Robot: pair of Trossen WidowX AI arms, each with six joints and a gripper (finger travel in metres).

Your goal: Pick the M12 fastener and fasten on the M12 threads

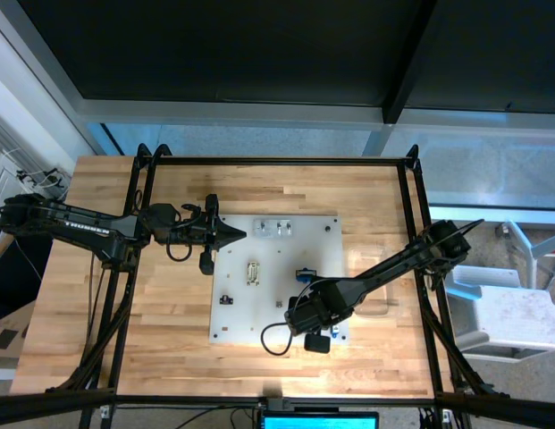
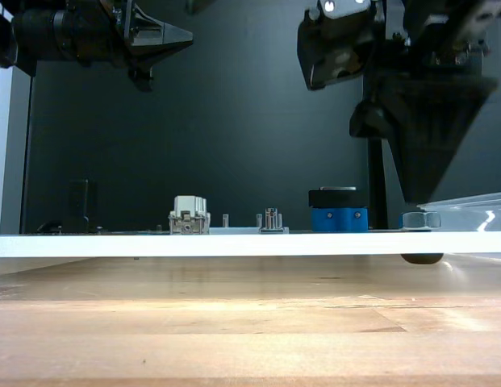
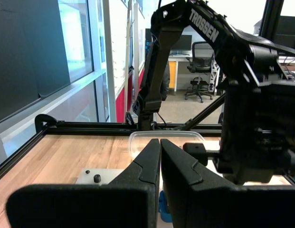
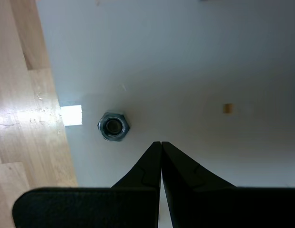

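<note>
Right gripper (image 4: pixel 161 142) hangs tip-down, fingers (image 4: pixel 142 171) pressed together on nothing, just beside the nut (image 4: pixel 123 127), which I judge seated on its stud (image 4: pixel 113 126) at the board's (image 4: pixel 195 57) near right edge. Left gripper (image 3: pixel 160 141), likewise closed, waits high at far left, leaving room.

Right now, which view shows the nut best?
Right wrist view: the nut shows whole from above, apart from the shut right end effector. Low view shows it side-on below that end effector. High and left wrist views miss it. Left end effector hovers shut over the left edge of the board.
</note>
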